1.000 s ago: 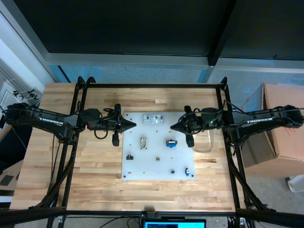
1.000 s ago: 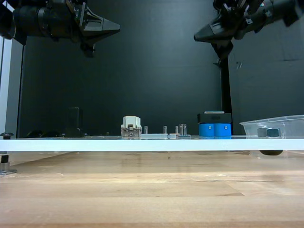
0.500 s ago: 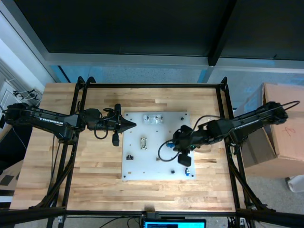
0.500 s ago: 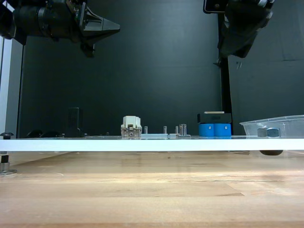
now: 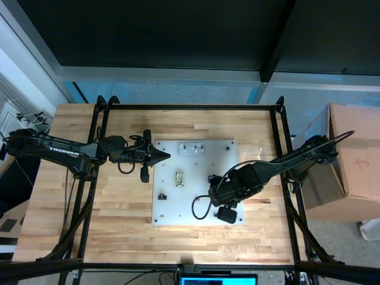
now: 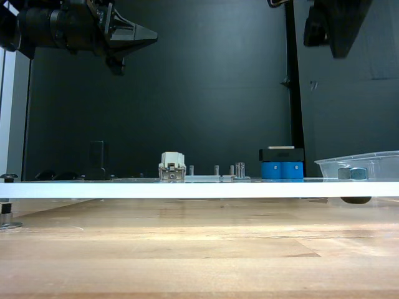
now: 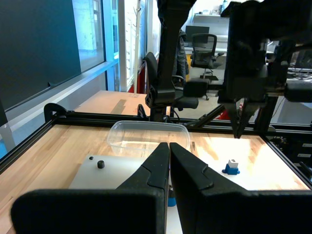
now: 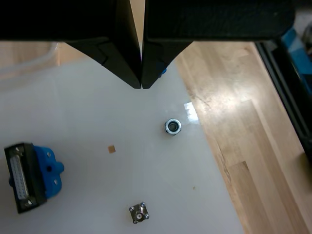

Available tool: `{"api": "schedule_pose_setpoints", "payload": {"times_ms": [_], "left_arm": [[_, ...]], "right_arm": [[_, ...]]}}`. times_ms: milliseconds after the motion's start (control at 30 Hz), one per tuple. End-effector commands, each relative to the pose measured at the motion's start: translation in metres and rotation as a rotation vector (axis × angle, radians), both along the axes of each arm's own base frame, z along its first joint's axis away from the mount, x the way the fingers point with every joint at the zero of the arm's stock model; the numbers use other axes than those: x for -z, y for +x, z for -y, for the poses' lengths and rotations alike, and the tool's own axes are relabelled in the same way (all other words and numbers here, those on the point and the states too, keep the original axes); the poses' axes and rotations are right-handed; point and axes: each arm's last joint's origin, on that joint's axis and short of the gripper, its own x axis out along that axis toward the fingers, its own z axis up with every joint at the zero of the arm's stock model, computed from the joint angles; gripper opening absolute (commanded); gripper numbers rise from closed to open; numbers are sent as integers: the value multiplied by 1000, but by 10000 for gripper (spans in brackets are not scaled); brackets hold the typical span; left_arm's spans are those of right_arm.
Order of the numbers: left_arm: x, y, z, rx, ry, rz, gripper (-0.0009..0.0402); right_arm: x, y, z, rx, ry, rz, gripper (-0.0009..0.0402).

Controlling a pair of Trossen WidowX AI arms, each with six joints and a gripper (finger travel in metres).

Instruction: Unfasten the M12 nut and place it in the container

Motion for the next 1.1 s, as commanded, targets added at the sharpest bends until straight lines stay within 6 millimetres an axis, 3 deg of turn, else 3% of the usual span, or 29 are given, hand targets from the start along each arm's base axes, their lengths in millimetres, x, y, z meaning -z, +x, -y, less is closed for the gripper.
{"api": "schedule_pose_setpoints", "payload": {"times_ms": [33,400,800,1100], "left_arm": [[0,0,0,0,0,0,0],[0,0,0,0,0,0,0],[0,0,0,0,0,0,0],[0,0,0,0,0,0,0]], "right_arm": [[-4,3,-2,15,-5,-18,9],[11,15,-12,7,-26,-63,93],[56,40,-27,-29,-56,-116,237],[81,47,-39,-99,-107,-132,268]]}}
